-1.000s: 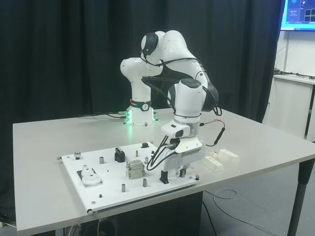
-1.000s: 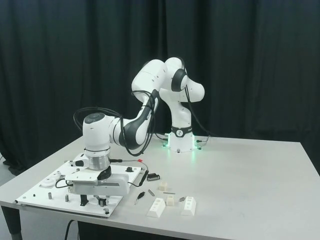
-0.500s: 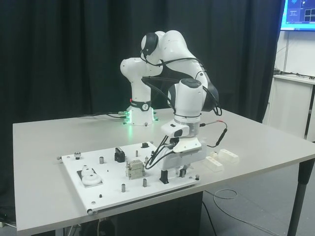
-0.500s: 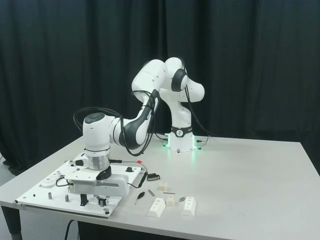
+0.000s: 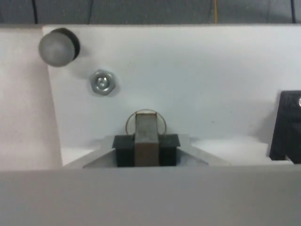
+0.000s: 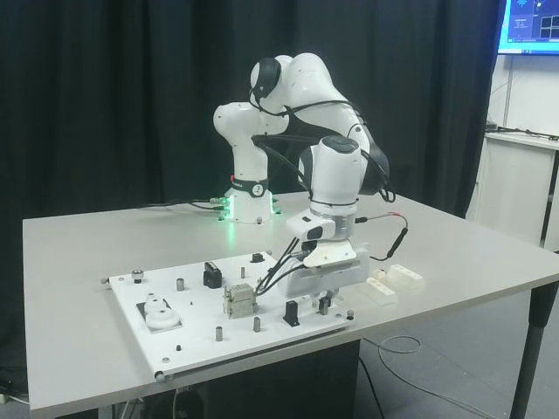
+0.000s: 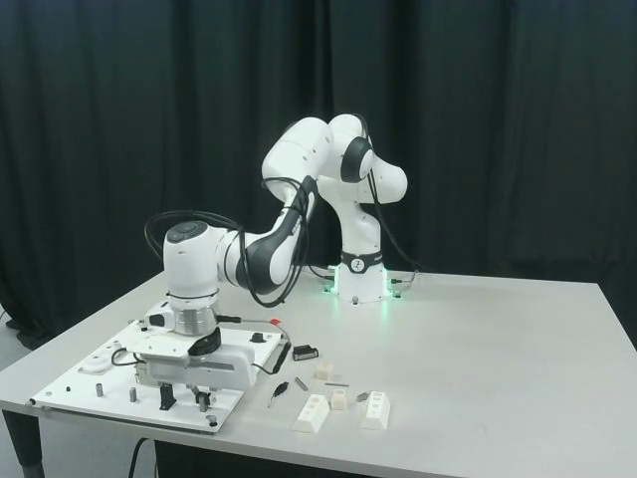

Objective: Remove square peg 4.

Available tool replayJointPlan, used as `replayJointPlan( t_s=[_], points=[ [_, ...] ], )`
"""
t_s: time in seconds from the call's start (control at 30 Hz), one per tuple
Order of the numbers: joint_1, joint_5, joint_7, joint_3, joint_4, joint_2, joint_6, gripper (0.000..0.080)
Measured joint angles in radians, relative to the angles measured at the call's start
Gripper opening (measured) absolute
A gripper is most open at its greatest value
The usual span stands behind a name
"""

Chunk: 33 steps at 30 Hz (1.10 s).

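My fingers (image 5: 146, 150) clamp the peg (image 5: 146, 141) from both sides — above its round hole (image 5: 146, 117) in the white board (image 5: 197, 75); a nut (image 5: 102, 83) sits near.

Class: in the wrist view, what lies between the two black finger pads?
The square peg stands between the pads, gripped on both sides, over a ring on the white board. The wrist view shows this.
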Motion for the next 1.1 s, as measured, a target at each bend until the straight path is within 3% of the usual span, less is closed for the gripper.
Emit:
replayJointPlan(
  t_s=[0.7, 1.1],
  points=[
    [0.003, -0.005, 0.000, -0.009, 0.026, -0.004, -0.044, 0.0096],
    [0.004, -0.030, 0.000, -0.014, 0.072, -0.022, -0.120, 0.0096]
  ],
)
